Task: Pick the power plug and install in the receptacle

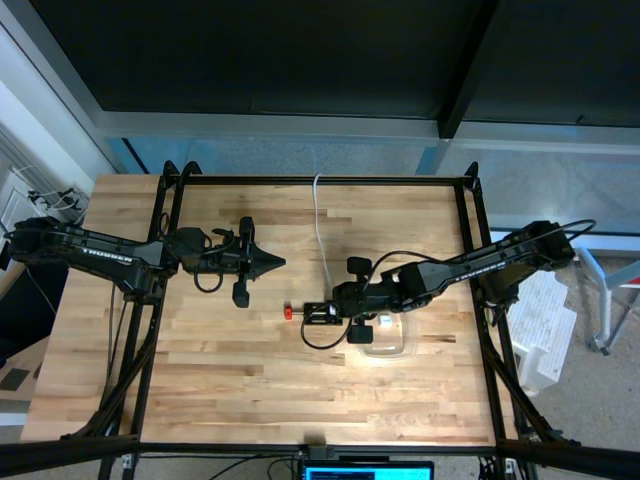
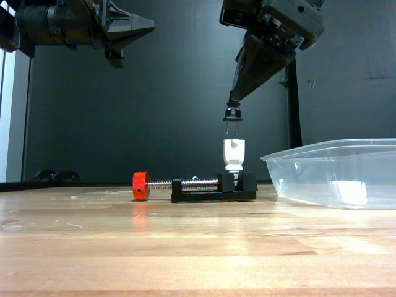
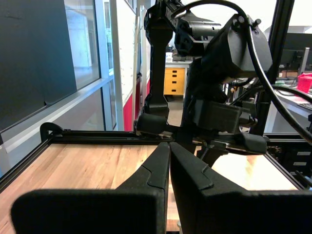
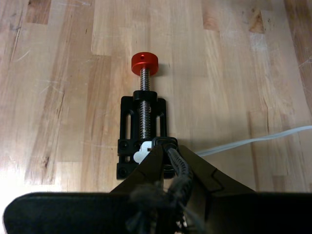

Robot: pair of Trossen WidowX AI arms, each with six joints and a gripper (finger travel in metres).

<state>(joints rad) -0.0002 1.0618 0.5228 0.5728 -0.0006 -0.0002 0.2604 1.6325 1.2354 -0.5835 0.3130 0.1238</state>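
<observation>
The black power plug (image 2: 232, 114) hangs prongs-down just above the white receptacle (image 2: 234, 153), a small gap between the two. My right gripper (image 2: 234, 103) is shut on the plug from above. The receptacle stands upright, clamped in a small black vise (image 2: 213, 187). In the right wrist view the plug (image 4: 163, 142) sits at the fingertips, over the receptacle (image 4: 142, 151). The receptacle's white cable (image 1: 320, 225) runs toward the table's far edge. My left gripper (image 1: 276, 262) hovers shut and empty, left of the vise and high above the table.
The vise's red knob (image 2: 140, 185) sticks out to the left. A clear plastic tray (image 2: 337, 170) sits just right of the vise, under the right arm (image 1: 470, 265). A black frame (image 1: 320, 181) borders the wooden table.
</observation>
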